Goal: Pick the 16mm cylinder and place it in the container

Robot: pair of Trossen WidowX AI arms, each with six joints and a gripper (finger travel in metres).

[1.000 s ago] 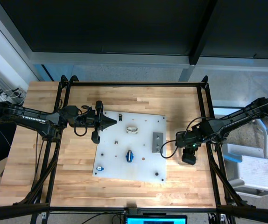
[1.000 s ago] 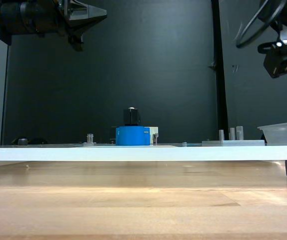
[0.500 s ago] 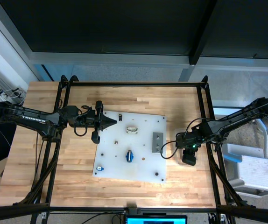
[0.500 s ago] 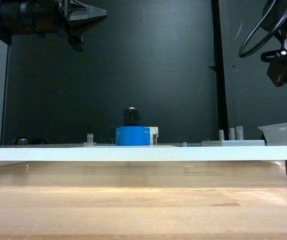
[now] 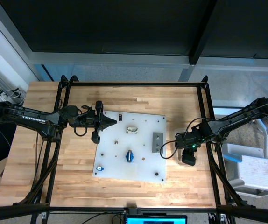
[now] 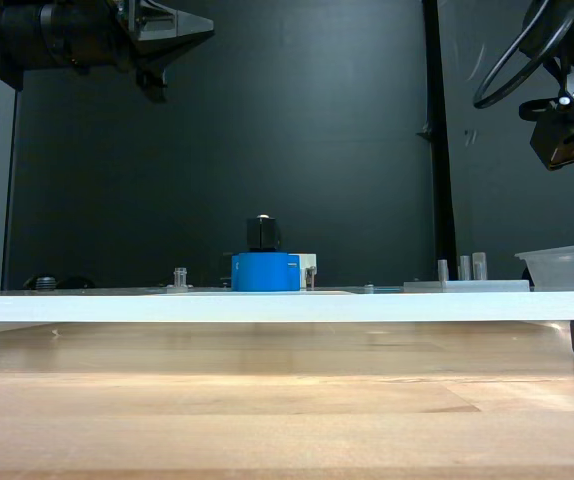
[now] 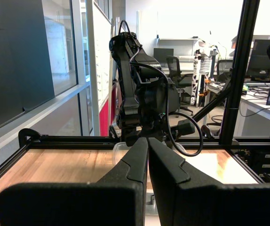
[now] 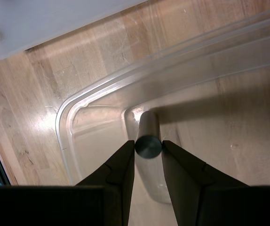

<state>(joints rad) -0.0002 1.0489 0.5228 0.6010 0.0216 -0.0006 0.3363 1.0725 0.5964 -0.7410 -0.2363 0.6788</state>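
Note:
In the right wrist view the 16mm cylinder point(image 8: 149, 126), a dull-grey round-ended peg, hangs upright between the fingers of my right gripper point(image 8: 148, 147), which is shut on it. It hangs over a rounded corner of the clear container point(image 8: 62, 136). From above, the right gripper point(image 5: 186, 145) hovers over the table just right of the white board. The container's rim point(image 6: 562, 262) shows in the low view, under that gripper. My left gripper point(image 5: 110, 121) is shut and empty, held high at the board's far left corner, and its closed fingers point(image 7: 139, 155) point across the table.
The white board point(image 5: 124, 163) carries a grey metal block point(image 5: 157, 141) with upright pegs point(image 6: 464, 267), a blue connector point(image 5: 129, 156) and small fittings. Black frame posts point(image 5: 208, 140) run along both sides. Bare wood lies in front of the board.
The right gripper with the cylinder has dipped slightly and shifted a little over the container. The left arm has not moved.

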